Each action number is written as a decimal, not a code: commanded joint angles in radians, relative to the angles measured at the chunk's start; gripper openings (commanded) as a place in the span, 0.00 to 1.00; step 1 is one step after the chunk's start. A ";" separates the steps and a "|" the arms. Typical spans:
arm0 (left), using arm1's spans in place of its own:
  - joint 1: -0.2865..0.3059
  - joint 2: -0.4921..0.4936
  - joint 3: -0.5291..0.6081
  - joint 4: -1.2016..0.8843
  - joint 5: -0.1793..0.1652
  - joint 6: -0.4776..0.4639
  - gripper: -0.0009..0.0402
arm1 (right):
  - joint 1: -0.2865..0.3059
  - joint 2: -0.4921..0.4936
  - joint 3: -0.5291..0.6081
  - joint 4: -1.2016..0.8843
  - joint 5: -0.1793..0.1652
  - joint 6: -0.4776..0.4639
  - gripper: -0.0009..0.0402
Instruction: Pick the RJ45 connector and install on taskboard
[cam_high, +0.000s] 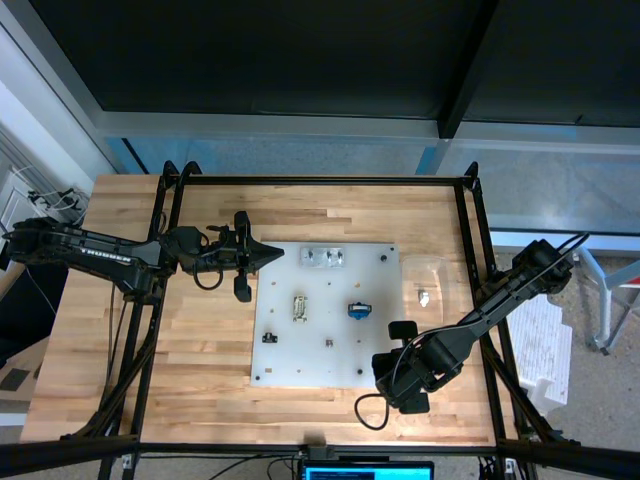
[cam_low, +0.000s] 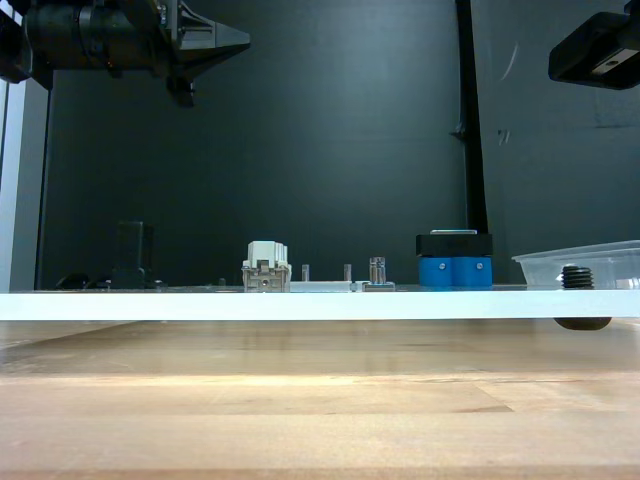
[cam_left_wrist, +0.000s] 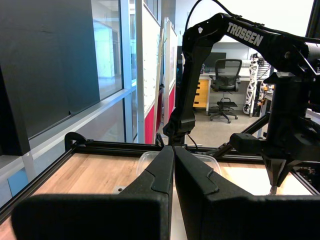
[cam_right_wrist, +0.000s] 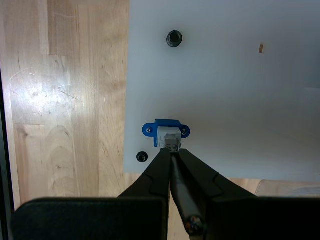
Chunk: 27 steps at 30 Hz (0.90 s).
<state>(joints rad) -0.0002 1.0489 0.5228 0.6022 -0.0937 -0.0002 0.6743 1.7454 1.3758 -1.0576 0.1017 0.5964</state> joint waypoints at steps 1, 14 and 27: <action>0.000 0.000 0.000 0.000 0.000 0.000 0.02 | 0.000 -0.010 0.001 0.002 0.003 0.002 0.11; 0.000 0.000 0.000 0.000 0.000 0.000 0.02 | 0.000 -0.053 0.001 -0.008 0.011 0.000 0.28; 0.000 0.000 0.000 0.000 0.000 0.000 0.02 | 0.000 -0.160 0.001 -0.015 0.011 0.018 0.46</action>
<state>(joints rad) -0.0002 1.0489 0.5224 0.6022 -0.0937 -0.0002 0.6743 1.5909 1.3750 -1.0721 0.1116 0.6090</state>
